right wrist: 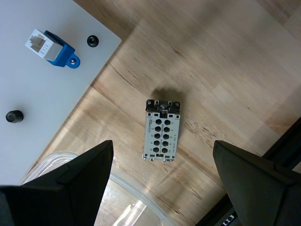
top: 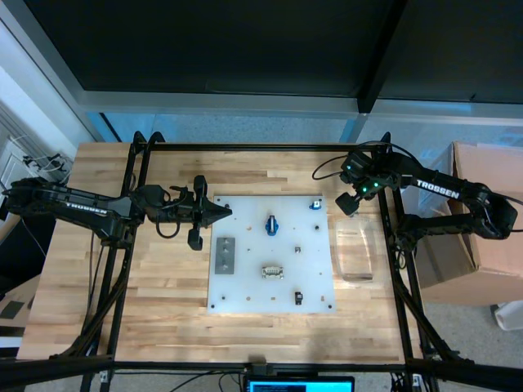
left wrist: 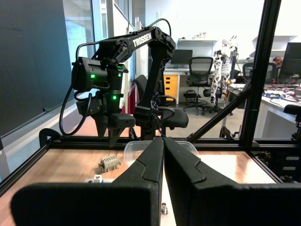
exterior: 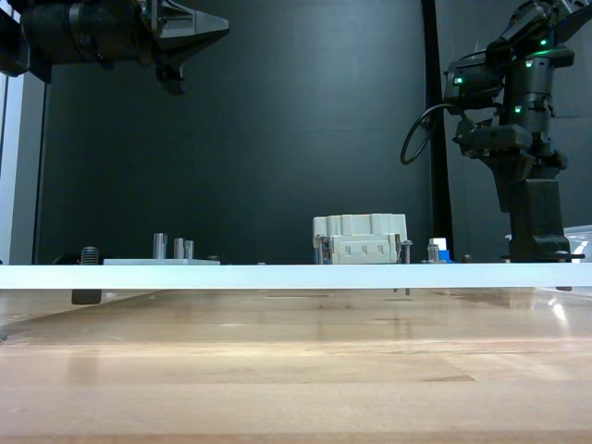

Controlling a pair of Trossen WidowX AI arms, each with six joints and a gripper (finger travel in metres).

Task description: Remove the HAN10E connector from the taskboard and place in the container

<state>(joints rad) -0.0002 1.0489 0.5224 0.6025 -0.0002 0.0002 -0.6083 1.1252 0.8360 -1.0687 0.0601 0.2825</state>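
You are part-way through, as I judge it. The connector (right wrist: 161, 130) lies free and flat on the table (top: 163, 327), pin holes up. It is just off the far right corner of the board (top: 245, 278) and just beside the rim of the container (top: 338, 255), so it is clear of its seat but not in the container. What is left for you is to grip it, carry it over the rim and let go. Your right gripper (right wrist: 162, 143) hangs directly above it, fingers spread wide, nothing between them and not touching it. Your left gripper (left wrist: 163, 140) hovers high over the board's left edge, fingers pressed together and empty, pointing across toward the right arm. Count two arms, two grippers, one board, one container and one free connector. There is also one similar beige block (top: 272, 271) seated on the board, which I take to be the mating base, though you cannot confirm that here. One blue jack (right wrist: 51, 47) sits near the board's corner.
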